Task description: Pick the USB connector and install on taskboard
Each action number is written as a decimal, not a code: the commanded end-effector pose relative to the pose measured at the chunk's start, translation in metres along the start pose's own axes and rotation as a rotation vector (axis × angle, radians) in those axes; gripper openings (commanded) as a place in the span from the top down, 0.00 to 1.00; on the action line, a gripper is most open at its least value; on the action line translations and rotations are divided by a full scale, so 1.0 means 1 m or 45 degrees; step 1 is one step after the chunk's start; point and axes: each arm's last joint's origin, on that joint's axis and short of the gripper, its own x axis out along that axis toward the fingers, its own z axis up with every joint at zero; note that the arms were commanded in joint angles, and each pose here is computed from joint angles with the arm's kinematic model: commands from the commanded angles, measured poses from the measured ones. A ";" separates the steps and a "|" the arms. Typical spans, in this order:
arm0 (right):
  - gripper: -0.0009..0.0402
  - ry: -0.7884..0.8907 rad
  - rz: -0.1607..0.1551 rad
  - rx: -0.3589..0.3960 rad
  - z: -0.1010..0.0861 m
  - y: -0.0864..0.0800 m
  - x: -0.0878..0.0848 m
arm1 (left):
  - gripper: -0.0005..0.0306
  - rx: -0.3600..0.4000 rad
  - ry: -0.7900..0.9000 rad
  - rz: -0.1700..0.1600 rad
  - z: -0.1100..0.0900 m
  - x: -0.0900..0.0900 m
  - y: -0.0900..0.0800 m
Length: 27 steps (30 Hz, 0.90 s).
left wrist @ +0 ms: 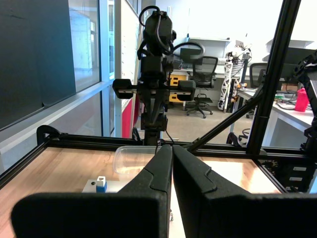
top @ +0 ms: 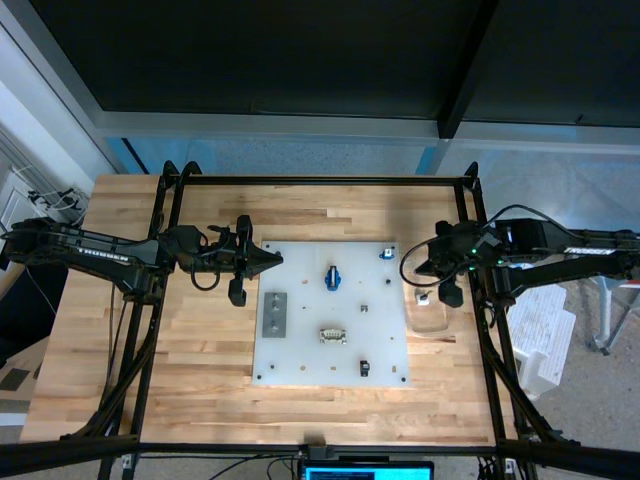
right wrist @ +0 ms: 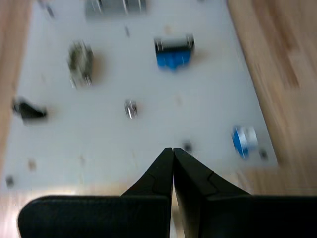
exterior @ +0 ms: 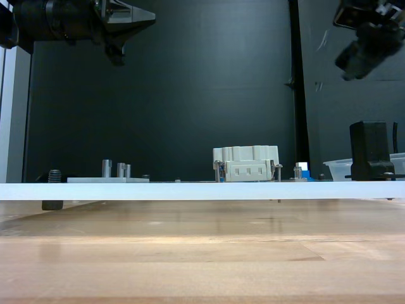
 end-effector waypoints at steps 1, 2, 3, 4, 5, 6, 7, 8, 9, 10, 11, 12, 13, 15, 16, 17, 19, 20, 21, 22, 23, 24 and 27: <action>0.98 0.137 -0.012 -0.006 -0.009 -0.001 -0.005 | 0.98 0.000 -0.001 0.000 0.000 0.000 0.000; 0.98 0.170 -0.015 -0.007 -0.011 -0.001 -0.005 | 0.98 0.000 0.000 0.000 0.000 0.000 0.000; 0.98 0.201 -0.018 -0.009 -0.014 -0.001 -0.005 | 0.98 0.000 0.000 0.000 0.000 0.000 0.000; 0.98 0.226 -0.020 -0.010 -0.015 -0.001 -0.005 | 0.98 0.000 -0.001 0.000 0.000 0.000 0.000; 0.98 0.246 -0.021 -0.011 -0.017 -0.001 -0.005 | 0.98 0.000 -0.001 0.000 0.000 0.000 0.000; 0.98 0.266 -0.022 -0.013 -0.019 -0.002 -0.005 | 0.98 0.000 0.000 0.000 0.000 0.000 0.000; 0.98 0.286 -0.023 -0.019 -0.020 -0.002 -0.005 | 0.98 0.000 0.000 0.000 0.000 0.000 0.000; 0.98 0.310 -0.024 -0.024 -0.022 -0.002 -0.003 | 0.98 0.000 -0.001 0.000 0.000 0.000 0.000; 0.98 0.335 -0.026 -0.025 -0.024 -0.002 -0.001 | 0.98 0.000 0.000 0.000 0.000 0.000 0.000; 0.98 0.364 -0.029 -0.030 -0.026 -0.002 0.001 | 0.98 0.000 -0.001 0.000 0.000 0.000 0.000; 0.98 0.390 -0.031 -0.037 -0.027 -0.002 0.004 | 0.98 0.000 -0.001 0.000 0.000 0.000 0.000; 0.98 0.414 -0.031 -0.048 -0.028 -0.002 0.007 | 0.98 0.000 0.000 0.000 0.000 0.000 0.000; 0.98 0.440 -0.031 -0.056 -0.029 -0.002 0.011 | 0.98 0.000 -0.001 0.000 0.000 0.000 0.000; 0.97 0.478 -0.033 -0.065 -0.029 -0.001 0.017 | 0.98 0.000 0.000 0.000 0.000 0.000 0.000; 0.97 0.495 -0.034 -0.067 -0.029 -0.001 0.019 | 0.98 0.000 0.000 0.000 0.000 0.000 0.000; 0.96 0.511 -0.034 -0.071 -0.028 -0.001 0.021 | 0.98 0.000 0.000 0.000 0.000 0.000 0.000; 0.93 0.544 -0.028 -0.085 -0.027 -0.001 0.026 | 0.98 0.000 -0.001 0.000 0.000 0.000 0.000; 0.92 0.561 -0.023 -0.089 -0.027 0.000 0.028 | 0.98 0.000 0.000 0.000 0.000 0.000 0.000; 0.90 0.577 -0.024 -0.091 -0.027 0.000 0.031 | 0.98 0.000 0.000 0.000 0.000 0.000 0.000; 0.88 0.592 -0.024 -0.093 -0.026 0.000 0.033 | 0.98 0.000 -0.001 0.000 0.000 0.000 0.000; 0.86 0.605 -0.024 -0.095 -0.026 0.000 0.035 | 0.98 0.000 0.000 0.000 0.000 0.000 0.000; 0.84 0.618 -0.023 -0.097 -0.026 0.001 0.036 | 0.98 0.000 0.000 0.000 0.000 0.000 0.000; 0.79 0.661 -0.017 -0.120 -0.025 0.004 0.043 | 0.98 0.000 0.000 0.000 0.000 0.000 0.000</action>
